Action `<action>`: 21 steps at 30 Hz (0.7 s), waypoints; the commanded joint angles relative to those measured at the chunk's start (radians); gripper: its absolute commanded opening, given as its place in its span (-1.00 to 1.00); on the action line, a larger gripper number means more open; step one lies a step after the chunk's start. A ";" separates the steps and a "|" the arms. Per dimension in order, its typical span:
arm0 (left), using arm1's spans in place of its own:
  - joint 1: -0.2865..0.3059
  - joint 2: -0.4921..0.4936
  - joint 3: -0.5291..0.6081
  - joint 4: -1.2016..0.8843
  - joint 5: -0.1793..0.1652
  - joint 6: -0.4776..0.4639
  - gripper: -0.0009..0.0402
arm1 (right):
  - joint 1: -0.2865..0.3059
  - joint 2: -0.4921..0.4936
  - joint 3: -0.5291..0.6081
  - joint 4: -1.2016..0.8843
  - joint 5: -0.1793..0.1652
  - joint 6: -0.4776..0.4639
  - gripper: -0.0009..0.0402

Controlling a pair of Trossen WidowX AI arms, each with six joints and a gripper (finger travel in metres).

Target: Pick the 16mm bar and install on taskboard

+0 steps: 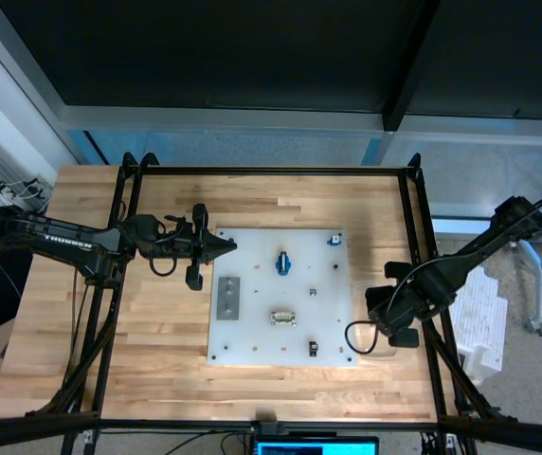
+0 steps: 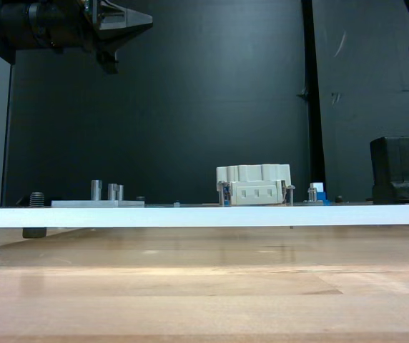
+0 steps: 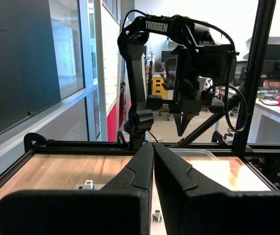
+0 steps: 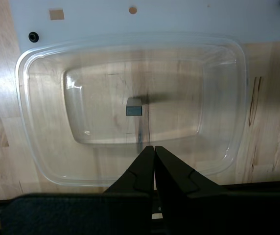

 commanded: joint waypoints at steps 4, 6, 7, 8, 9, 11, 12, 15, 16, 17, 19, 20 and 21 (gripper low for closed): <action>0.000 0.000 0.000 0.000 0.000 0.000 -0.96 | 0.000 0.009 -0.011 0.013 -0.001 0.007 -0.73; 0.000 0.000 0.000 0.000 0.000 0.000 -0.96 | 0.001 0.009 -0.019 0.026 -0.001 0.006 -0.57; 0.000 0.000 0.000 0.000 0.000 0.000 -0.96 | 0.001 0.009 -0.026 0.037 -0.001 0.005 -0.49; 0.000 0.000 0.000 0.000 0.000 0.000 -0.96 | 0.001 0.009 -0.035 0.051 0.000 0.006 -0.40; 0.000 0.000 0.000 0.000 0.000 0.000 -0.96 | 0.001 0.009 -0.046 0.069 -0.001 0.007 -0.32; 0.000 0.000 0.000 0.000 0.000 0.000 -0.96 | 0.001 0.009 -0.067 0.100 -0.001 0.008 -0.17; 0.000 0.000 0.000 0.000 0.000 0.000 -0.96 | 0.002 0.010 -0.076 0.112 -0.001 0.008 -0.10; 0.000 0.000 0.000 0.000 0.000 0.000 -0.96 | 0.002 0.020 -0.087 0.121 0.000 0.006 0.06; 0.000 0.000 0.000 0.000 0.000 0.000 -0.96 | 0.002 0.023 -0.087 0.122 0.001 0.006 0.10; 0.000 0.000 0.000 0.000 0.000 0.000 -0.96 | 0.002 0.025 -0.089 0.125 0.001 0.005 0.13; 0.000 0.000 0.000 0.000 0.000 0.000 -0.96 | 0.002 0.029 -0.096 0.138 0.003 0.005 0.18; 0.000 0.000 0.000 0.000 0.000 0.000 -0.96 | 0.003 0.032 -0.100 0.142 0.004 0.004 0.19; 0.000 0.000 0.000 0.000 0.000 0.000 -0.96 | 0.003 0.034 -0.106 0.147 0.004 0.004 0.20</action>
